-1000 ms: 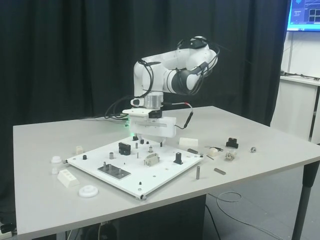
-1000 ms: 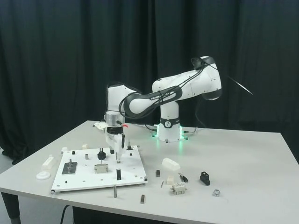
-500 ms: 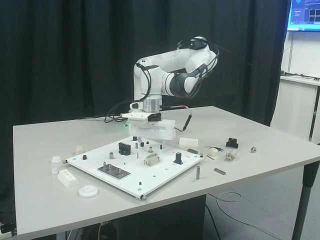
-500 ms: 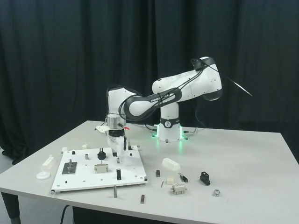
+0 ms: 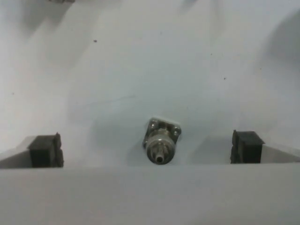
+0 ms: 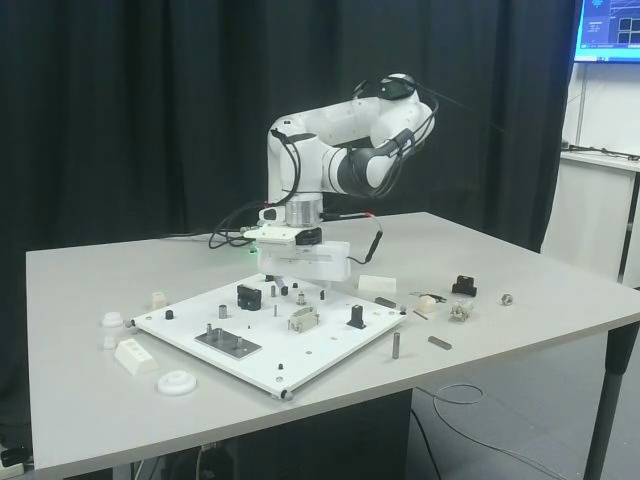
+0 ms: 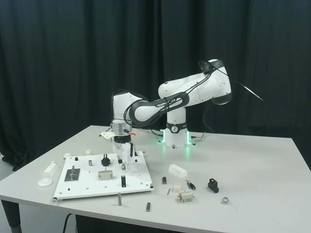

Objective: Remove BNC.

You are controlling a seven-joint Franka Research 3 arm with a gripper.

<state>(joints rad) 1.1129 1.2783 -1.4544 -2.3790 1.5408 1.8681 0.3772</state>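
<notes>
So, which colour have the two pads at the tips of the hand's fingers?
Black pads, seen best in the wrist view, against the white board.

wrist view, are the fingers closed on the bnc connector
No: the two fingertips stand wide apart on either side of the BNC connector, which sits untouched on the white board between them.

The first room view stands off a front corner of the worktop (image 6: 80, 300), facing the arm (image 6: 340, 150) obliquely. The second faces its base squarely from farther off. Both share the white board (image 7: 104, 184). The wrist view looks down close over that board.
</notes>
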